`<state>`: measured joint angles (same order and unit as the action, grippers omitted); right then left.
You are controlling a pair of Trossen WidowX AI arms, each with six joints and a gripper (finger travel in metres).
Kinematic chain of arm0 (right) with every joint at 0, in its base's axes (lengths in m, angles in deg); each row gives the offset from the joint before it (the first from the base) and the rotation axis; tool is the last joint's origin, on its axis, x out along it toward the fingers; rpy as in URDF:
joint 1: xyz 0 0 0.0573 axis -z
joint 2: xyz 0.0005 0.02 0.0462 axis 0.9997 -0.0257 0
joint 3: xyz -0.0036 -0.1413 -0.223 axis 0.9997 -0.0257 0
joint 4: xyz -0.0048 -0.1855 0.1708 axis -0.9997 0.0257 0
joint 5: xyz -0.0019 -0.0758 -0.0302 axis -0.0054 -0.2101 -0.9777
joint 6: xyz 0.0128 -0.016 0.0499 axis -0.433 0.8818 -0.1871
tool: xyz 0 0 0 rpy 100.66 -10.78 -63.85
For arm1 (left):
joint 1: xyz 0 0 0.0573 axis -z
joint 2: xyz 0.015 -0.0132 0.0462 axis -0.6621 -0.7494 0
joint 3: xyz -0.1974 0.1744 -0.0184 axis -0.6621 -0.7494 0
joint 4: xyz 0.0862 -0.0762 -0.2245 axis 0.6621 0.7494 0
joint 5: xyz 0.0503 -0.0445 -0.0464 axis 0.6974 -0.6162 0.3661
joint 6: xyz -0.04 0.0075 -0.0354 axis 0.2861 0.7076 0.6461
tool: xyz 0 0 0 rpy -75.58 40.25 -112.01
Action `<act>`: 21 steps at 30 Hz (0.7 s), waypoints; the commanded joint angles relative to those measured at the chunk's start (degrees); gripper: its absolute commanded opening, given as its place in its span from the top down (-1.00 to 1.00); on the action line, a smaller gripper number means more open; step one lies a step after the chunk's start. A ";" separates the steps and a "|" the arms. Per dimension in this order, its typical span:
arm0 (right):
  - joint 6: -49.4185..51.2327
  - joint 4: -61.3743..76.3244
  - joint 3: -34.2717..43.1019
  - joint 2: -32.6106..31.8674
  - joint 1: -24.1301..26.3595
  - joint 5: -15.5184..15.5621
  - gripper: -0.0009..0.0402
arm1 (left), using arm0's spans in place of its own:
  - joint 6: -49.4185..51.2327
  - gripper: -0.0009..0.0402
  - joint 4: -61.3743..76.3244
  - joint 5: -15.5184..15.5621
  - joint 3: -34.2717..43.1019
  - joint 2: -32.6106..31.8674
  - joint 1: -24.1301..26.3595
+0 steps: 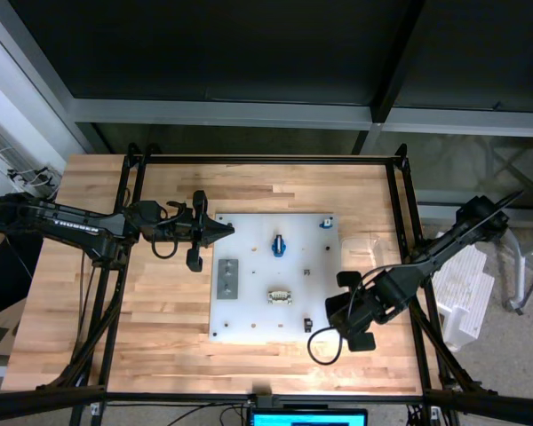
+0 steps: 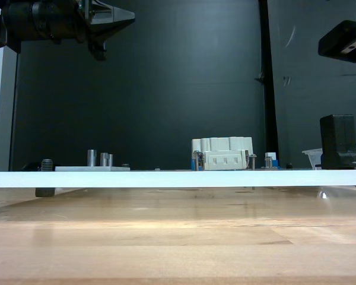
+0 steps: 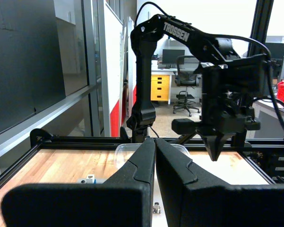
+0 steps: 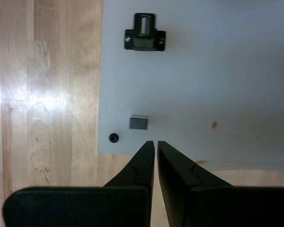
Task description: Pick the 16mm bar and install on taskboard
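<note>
Jaws seemingly closed, left gripper [image 3: 155, 141], right gripper [image 4: 155, 143]

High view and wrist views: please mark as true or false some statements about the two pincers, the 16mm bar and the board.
1. The left pincer is shut and empty. True.
2. The right pincer holds the 16mm bar. False: it is shut and empty; I cannot tell where the bar is.
3. The left pincer rests on the white board. False: the low view shows it hanging high above the board's left side.
4. The right pincer is above the board's right edge, close to the near corner. True.
5. The blue part stands at the board's near left corner. False: it stands near the middle, toward the far edge.
</note>
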<state>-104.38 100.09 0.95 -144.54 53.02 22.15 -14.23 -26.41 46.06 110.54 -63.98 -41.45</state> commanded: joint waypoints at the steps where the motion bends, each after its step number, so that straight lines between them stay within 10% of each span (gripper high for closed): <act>1: 3.28 -3.10 -1.88 2.45 1.46 -2.27 0.96 | 0.00 0.96 0.00 0.00 0.02 0.00 -0.02; 11: 21.18 -20.13 -9.05 14.73 16.17 -6.64 0.96 | 0.00 0.96 0.00 0.00 0.02 0.00 0.00; 21: 31.23 -46.82 -20.57 28.06 35.65 6.36 0.96 | 0.00 0.96 0.00 0.00 0.02 0.00 -0.02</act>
<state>-73.69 56.41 -18.20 -117.62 87.40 26.82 -14.21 -26.41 46.06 110.56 -63.98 -41.45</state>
